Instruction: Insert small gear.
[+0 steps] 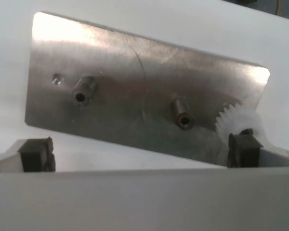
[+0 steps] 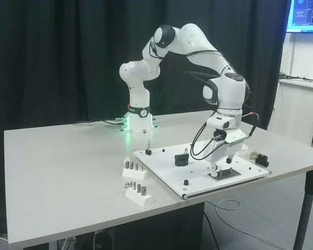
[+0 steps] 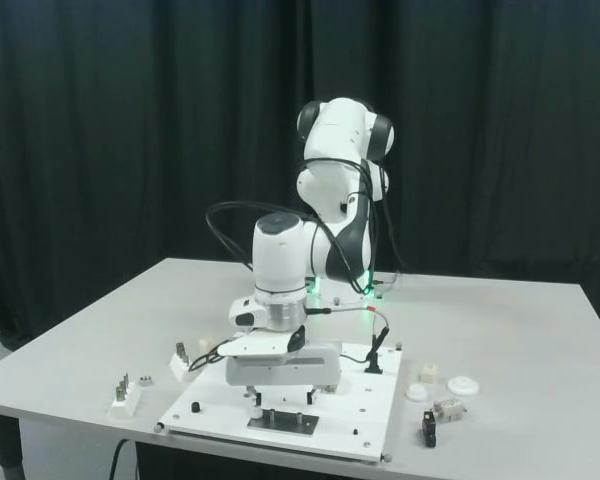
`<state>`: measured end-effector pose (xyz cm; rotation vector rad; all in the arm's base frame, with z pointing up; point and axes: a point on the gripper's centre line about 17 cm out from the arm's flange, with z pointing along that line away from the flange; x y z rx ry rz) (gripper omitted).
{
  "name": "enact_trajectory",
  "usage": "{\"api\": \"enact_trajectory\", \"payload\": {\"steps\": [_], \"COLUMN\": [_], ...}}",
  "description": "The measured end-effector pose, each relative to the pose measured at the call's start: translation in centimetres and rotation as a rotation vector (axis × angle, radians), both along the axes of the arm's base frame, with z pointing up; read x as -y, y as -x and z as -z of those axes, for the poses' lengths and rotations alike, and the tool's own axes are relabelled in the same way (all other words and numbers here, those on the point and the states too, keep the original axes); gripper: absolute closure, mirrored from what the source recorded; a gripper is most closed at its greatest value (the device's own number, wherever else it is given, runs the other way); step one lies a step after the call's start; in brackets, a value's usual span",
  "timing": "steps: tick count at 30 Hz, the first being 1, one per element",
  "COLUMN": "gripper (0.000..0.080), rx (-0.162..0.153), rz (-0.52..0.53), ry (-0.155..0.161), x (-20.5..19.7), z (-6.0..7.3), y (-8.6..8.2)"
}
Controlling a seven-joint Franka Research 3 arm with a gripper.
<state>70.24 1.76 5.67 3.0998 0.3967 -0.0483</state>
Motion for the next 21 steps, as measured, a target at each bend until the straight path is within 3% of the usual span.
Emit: {"api": "enact_trajectory", "payload": {"steps": [21], "gripper": [0.0003], "rx": [-0.002], "rz": [-0.010], "ry": [-0.002], "x": [0.00], "z": [0.46], "y": [0.04]}}
